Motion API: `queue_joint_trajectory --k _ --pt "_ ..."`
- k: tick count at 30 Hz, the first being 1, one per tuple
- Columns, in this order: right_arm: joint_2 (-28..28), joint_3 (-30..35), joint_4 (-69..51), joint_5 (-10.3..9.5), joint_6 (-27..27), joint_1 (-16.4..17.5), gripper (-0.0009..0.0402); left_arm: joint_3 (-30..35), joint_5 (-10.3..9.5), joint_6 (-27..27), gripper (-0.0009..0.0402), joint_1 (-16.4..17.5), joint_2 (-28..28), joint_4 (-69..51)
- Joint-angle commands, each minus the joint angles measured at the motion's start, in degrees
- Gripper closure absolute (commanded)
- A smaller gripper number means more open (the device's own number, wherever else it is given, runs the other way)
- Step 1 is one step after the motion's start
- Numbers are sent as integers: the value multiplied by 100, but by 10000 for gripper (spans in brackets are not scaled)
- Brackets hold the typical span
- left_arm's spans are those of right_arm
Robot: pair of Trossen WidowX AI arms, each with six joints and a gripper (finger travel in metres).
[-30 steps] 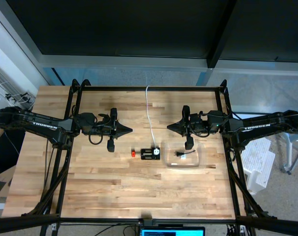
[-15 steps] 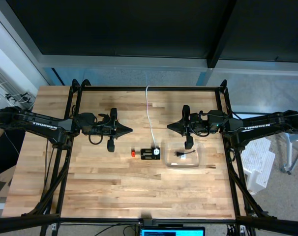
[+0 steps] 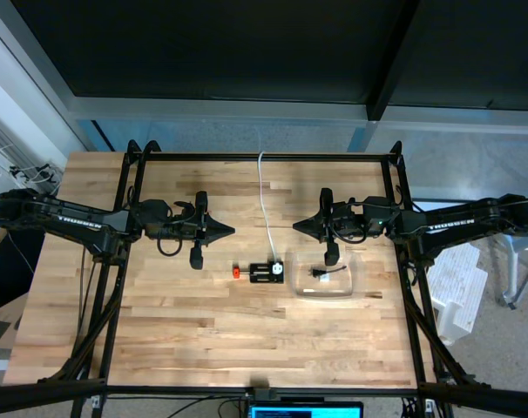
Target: Remove the power plug from the receptacle and place in the container
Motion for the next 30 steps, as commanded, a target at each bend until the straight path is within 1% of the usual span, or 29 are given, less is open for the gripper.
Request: queue_joint_trajectory --k 1,30 --pt "-4 -2 4 -2 -2 2 393 2 2 0 393 0 2 4" --pt "-7 -2 -74 0 -11 0 393 2 2 0 393 0 2 2"
